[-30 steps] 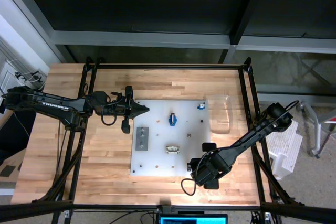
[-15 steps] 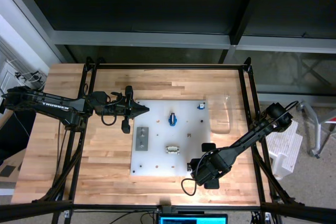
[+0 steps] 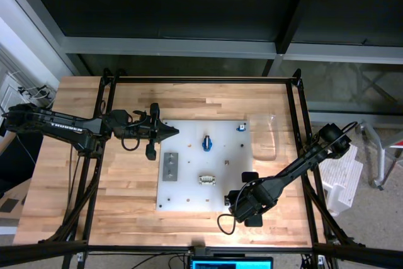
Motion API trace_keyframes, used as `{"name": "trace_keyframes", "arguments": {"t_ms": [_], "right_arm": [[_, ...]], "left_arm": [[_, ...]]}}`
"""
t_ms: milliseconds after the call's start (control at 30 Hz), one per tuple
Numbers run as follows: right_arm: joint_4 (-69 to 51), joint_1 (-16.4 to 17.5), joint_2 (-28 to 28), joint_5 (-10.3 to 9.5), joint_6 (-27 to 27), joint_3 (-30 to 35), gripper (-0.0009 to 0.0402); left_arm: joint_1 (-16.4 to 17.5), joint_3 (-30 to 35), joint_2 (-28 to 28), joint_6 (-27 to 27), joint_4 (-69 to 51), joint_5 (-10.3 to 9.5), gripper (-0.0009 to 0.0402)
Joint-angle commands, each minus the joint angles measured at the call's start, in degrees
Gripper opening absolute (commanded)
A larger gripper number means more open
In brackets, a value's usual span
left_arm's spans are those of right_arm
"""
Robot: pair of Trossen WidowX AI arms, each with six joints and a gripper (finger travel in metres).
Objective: Pick the 16mm bar and install on taskboard
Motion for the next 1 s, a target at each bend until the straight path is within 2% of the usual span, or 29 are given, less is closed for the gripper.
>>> {"name": "trace_keyframes", "arguments": {"t_ms": [33,300,500,700,1000], "right_arm": [[0.0,0.0,0.0,-0.07,0.1,0.3,0.0075],[-0.1,0.0,-0.7,-0.04,0.3,0.3,0.0169],[-1.4,0.0,-2.6,-0.04,0.3,0.3,0.0213],[-3.5,-0.1,-5.9,-0.02,0.3,0.3,0.0218],[-4.2,-0.1,-7.6,0.33,0.3,0.3,0.0189]], "left_arm": [[0.0,0.0,0.0,0.0,0.0,0.00,0.0000],[0.0,0.0,0.0,0.0,0.0,0.00,0.0000],[0.0,0.0,0.0,0.0,0.0,0.00,0.0000],[0.0,0.0,0.0,0.0,0.0,0.00,0.0000],[0.0,0.0,0.0,0.0,0.0,0.00,0.0000]]}}
